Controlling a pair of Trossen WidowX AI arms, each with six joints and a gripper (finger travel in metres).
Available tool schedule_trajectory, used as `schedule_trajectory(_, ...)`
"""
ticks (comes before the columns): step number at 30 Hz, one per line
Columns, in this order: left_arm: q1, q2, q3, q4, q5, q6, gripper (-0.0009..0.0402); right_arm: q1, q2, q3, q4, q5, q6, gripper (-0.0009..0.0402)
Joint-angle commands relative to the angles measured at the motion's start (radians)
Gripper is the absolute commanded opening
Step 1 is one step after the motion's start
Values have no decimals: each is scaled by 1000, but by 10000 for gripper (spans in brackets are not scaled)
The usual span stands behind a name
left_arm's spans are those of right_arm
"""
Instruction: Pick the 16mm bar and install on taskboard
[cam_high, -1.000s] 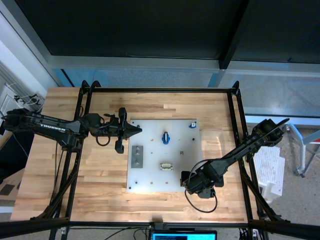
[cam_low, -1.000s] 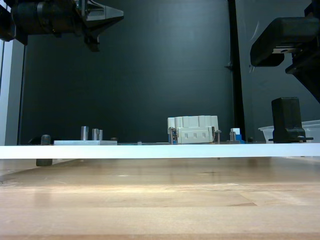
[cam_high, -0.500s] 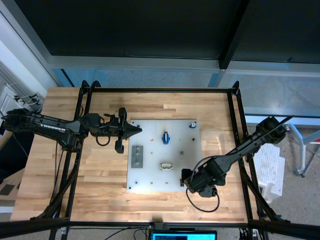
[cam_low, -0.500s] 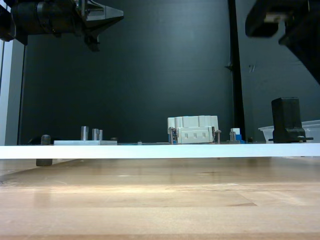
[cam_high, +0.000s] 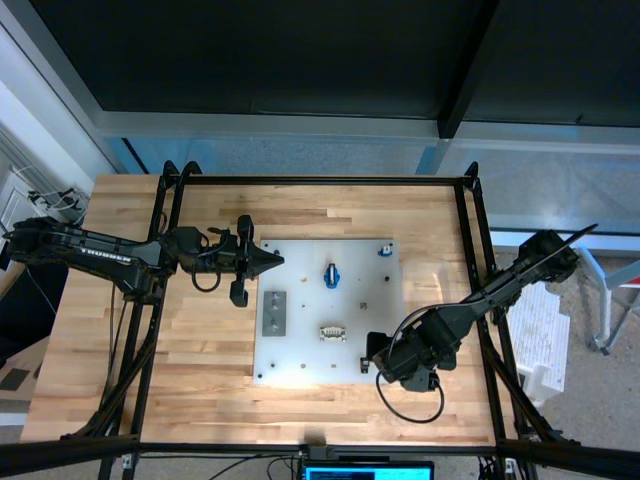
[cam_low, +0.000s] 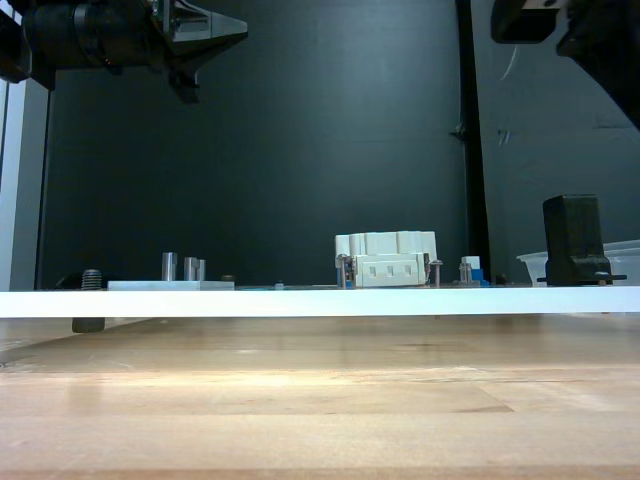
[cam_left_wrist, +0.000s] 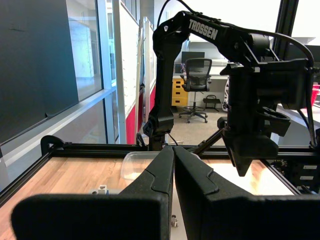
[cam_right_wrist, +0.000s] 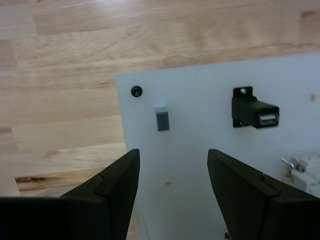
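The wooden table (cam_high: 200, 330) is carrying the white taskboard (cam_high: 300, 348) at its middle. The left gripper (cam_left_wrist: 173, 150) is hanging well above the board's 10 o'clock edge, its fingers (cam_left_wrist: 159, 172) pressing flat against each other with nothing between them. The right gripper (cam_right_wrist: 172, 152) is hovering over the board's 5 o'clock corner, fingers (cam_right_wrist: 120, 182) standing wide apart and gripping nothing.

A clear tray (cam_high: 425, 275) is sitting on the wood just off the board at 2 o'clock. On the board, the grey two-hole block (cam_high: 273, 313) is lying at 9 o'clock from centre. The beige connector (cam_high: 333, 332) is sitting just at 6 o'clock of centre, and the blue knob (cam_high: 332, 273) at 12 o'clock.

Now the one that matters: the 16mm bar (cam_right_wrist: 161, 120) appears to be standing upright on the white plate by that 5 o'clock corner. It is sitting between the corner screw (cam_right_wrist: 136, 91) and the black USB socket (cam_right_wrist: 252, 114), nearer the screw. It is lying beyond the right gripper's fingertips, in line with the open gap though closer to one finger than the other, and touching neither. In the high view the right arm is covering it.
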Motion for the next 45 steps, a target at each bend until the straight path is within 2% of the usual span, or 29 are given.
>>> schedule_trajectory(1, 0, 0, 0, 0, 0, 0, 0, -27, -24, 0, 8, 0, 64, 187)
schedule_trajectory(7, 0, 0, 0, 0, 0, 0, 0, -85, -75, 0, 12, 1, 240, 187)
schedule_trajectory(14, 0, 0, 0, 0, 0, 0, 0, -191, -132, 0, 34, 5, 424, 187)
schedule_trajectory(16, 0, 0, 0, 0, 0, 0, 0, -225, -149, 0, 51, 14, 465, 187)
schedule_trajectory(22, 0, 0, 0, 0, 0, 0, 0, -309, -197, 0, 108, 80, 547, 187)
schedule_trajectory(26, 0, 0, 0, 0, 0, 0, 0, -368, -230, -2, 171, 82, 628, 179)
schedule_trajectory(37, 0, 0, 0, 0, 0, 0, 0, -492, -298, -2, 287, 79, 726, 81)
schedule_trajectory(45, 0, 0, 0, 0, 0, 0, 0, -523, -358, -52, 412, 79, 752, -4)
